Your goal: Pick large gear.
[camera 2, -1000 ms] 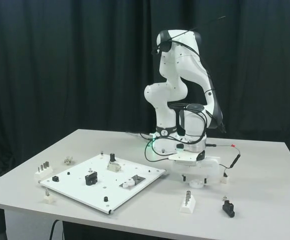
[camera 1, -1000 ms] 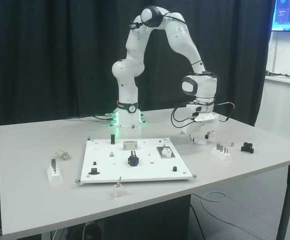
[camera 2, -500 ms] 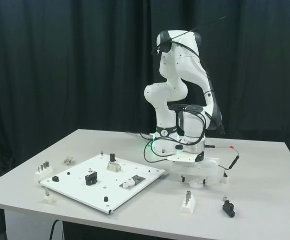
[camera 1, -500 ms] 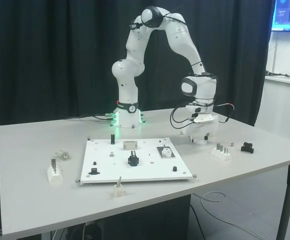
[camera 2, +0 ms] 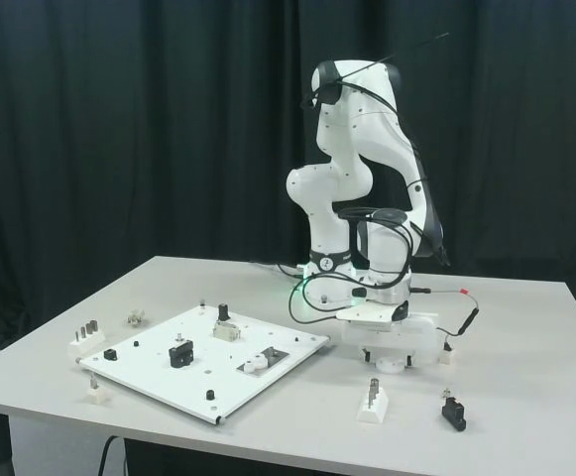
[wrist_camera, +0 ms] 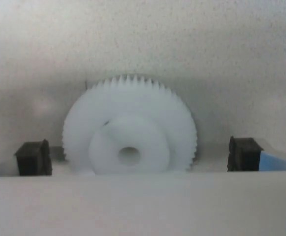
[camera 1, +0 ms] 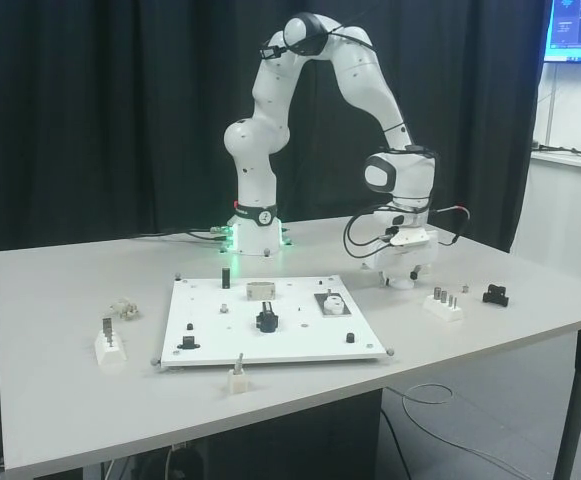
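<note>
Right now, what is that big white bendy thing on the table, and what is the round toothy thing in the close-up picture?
The bendy thing is a robot arm, bolted to a grey table. Two pictures come from cameras standing in the room. The close-up comes from a camera on the arm's wrist, looking down past its two black fingertips. The round toothy thing is a white gear, lying flat on the table between those fingertips. The gripper is open and not yet squeezing the gear: there are gaps on both sides. Also on the table are a white board with small parts on it, and little blocks with pins.
</note>
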Available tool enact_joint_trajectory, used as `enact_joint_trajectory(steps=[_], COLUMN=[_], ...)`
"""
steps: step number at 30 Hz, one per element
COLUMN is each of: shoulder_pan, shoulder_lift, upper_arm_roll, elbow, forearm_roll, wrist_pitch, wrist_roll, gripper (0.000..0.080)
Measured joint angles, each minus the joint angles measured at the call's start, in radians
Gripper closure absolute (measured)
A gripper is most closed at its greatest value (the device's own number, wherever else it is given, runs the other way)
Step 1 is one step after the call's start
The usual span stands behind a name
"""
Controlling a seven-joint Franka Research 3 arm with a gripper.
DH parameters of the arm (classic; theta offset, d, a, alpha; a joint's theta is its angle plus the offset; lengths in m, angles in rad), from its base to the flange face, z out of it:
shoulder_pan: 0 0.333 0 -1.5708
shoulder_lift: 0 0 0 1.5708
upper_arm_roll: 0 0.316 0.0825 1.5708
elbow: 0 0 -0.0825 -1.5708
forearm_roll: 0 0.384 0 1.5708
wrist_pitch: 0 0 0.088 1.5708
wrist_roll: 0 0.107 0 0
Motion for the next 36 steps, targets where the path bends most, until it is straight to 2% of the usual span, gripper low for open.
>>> enact_joint_trajectory(steps=[10,23,24,32,33,36], shoulder_pan=[-0.003,-0.011,-0.011,-0.012,-0.012,-0.013], shoulder_lift=[0.019,0.024,0.024,0.024,0.024,0.023], upper_arm_roll=[0.0,0.009,0.009,0.009,0.009,0.009], elbow=[0.0,0.0,0.0,0.001,0.001,0.002], forearm_roll=[-0.002,-0.003,-0.003,-0.004,-0.004,-0.004], wrist_pitch=[0.033,0.046,0.046,0.047,0.047,0.047], wrist_roll=[-0.003,-0.009,-0.01,-0.018,-0.018,-0.018], gripper=[0.0003,0.0003,0.0112,0.0112,0.0208,0.0208])
